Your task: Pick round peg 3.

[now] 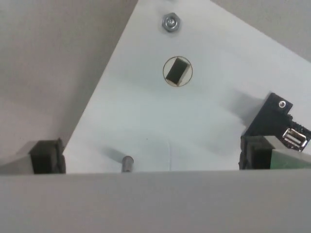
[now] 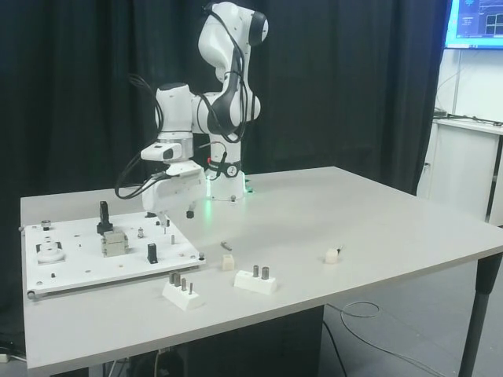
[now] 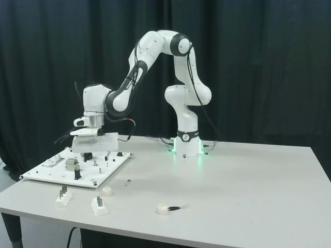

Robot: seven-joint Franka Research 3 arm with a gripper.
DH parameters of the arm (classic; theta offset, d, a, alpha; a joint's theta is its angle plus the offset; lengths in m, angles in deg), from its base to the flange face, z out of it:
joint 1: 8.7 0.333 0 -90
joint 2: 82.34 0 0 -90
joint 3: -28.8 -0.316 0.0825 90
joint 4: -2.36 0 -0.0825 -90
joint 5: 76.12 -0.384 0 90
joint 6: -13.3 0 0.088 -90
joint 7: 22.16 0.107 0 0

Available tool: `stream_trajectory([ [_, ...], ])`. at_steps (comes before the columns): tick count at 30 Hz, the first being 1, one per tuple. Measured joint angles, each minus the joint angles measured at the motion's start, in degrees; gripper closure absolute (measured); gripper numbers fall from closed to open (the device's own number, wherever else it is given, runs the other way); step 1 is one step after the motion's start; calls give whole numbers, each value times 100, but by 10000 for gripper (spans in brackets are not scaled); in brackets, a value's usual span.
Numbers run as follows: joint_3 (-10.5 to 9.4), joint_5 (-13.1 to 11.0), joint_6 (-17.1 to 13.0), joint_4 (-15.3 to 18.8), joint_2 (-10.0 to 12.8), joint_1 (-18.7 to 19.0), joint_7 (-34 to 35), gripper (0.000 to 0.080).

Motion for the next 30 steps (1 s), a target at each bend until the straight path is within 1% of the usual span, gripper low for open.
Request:
stream_trajectory([
  [14,0,44,71,-67,-12,17,102,3],
  [21,0,48,122,-151,-21,62,200,3],
  [30,-3,48,331,-347,-79,208,407,3],
])
